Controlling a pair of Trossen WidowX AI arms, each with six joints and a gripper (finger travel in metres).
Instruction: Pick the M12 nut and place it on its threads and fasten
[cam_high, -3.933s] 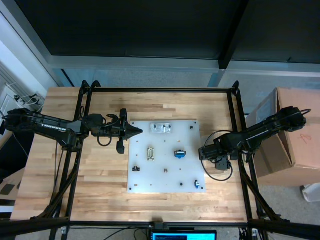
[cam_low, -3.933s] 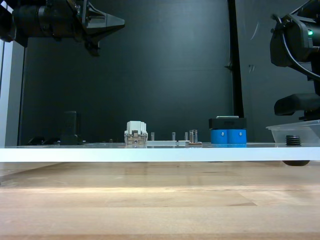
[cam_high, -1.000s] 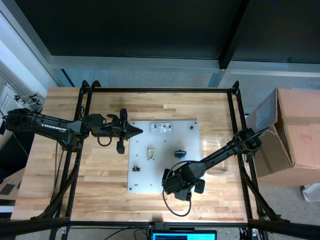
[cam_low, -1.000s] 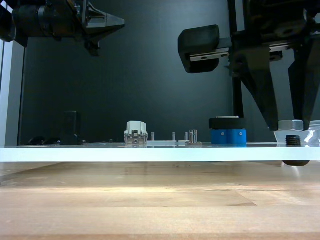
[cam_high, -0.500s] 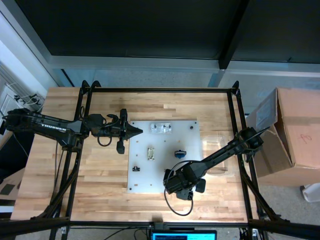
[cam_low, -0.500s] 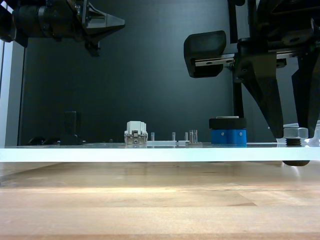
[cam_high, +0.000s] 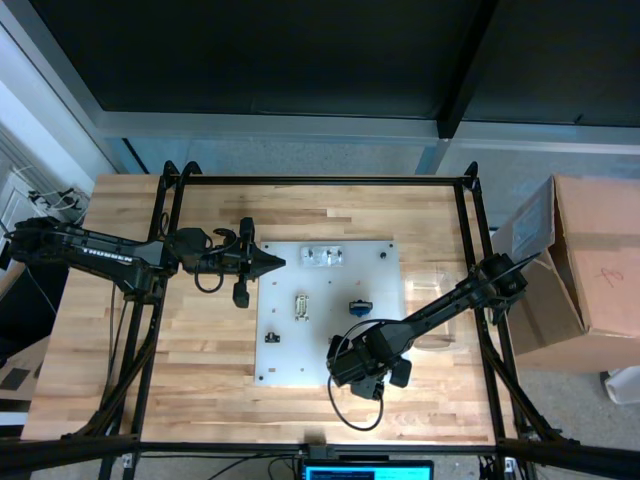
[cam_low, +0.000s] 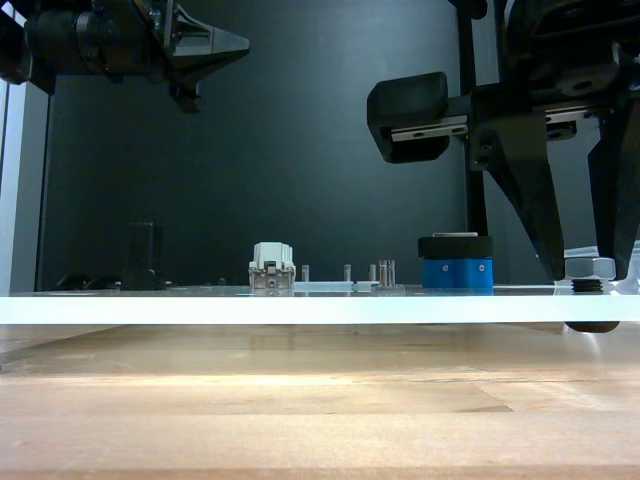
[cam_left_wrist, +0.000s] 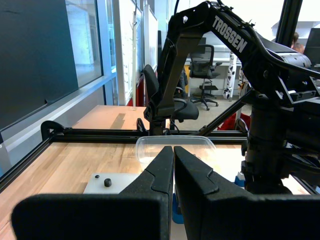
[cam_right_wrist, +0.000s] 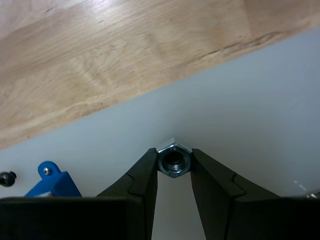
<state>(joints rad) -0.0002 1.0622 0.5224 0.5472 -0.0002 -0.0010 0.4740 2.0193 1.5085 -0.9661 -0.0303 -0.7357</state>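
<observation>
The wooden table (cam_high: 200, 340) carries the white board (cam_high: 290, 350) at its middle. The left arm (cam_high: 90, 255) reaches in from the left, and its left gripper (cam_high: 280, 263) hangs high over the board's far left corner, fingers (cam_left_wrist: 161, 165) pressed together with nothing between them. The right arm (cam_high: 450, 305) stretches from the right edge across to the board's near right part, passing over the clear tray (cam_high: 443, 275) beside the board. The right gripper (cam_low: 590, 272) points straight down there, right of the blue part (cam_low: 456, 272), its fingers clamped on the nut (cam_right_wrist: 174, 162). The nut lies level on top of its stud (cam_low: 588, 286), whose ribs show just beneath it.
</observation>
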